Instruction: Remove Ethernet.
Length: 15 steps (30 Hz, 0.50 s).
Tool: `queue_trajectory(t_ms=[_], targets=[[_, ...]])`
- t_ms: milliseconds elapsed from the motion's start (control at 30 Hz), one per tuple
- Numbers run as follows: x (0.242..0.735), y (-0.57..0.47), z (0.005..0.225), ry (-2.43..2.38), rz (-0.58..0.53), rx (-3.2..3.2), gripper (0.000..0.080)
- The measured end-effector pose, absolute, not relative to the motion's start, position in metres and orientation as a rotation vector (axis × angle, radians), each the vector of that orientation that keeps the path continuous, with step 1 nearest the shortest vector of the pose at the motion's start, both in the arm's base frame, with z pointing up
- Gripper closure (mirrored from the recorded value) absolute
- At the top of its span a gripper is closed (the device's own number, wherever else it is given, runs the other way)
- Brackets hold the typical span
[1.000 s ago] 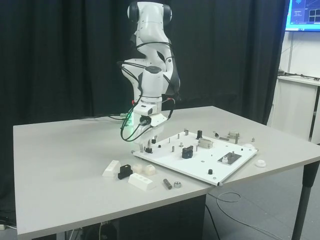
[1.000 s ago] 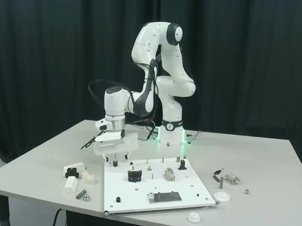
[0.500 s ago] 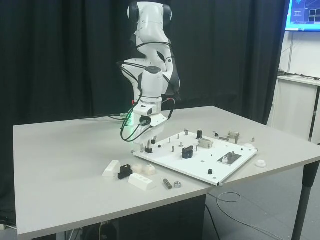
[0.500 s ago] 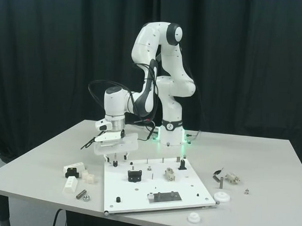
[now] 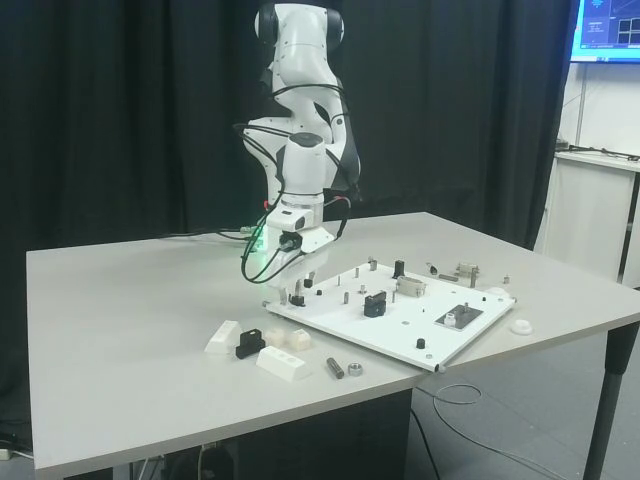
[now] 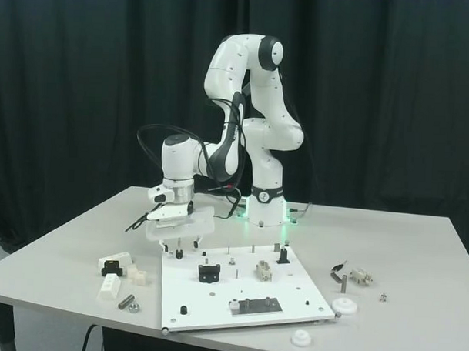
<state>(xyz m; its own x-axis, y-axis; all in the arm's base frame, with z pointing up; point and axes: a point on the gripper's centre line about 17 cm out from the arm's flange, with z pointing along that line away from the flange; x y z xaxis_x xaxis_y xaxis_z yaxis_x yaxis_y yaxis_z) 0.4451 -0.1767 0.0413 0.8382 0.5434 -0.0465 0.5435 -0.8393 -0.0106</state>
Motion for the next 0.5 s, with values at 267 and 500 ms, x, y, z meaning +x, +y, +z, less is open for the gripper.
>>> queue_trajectory(t_ms=[267,500], targets=[[0.4475,-0.1763,0.0416,0.890,-0.065,3.005,0.0004],[0.4492,-0.1757,0.0420,0.887,-0.057,3.004,0.0003]])
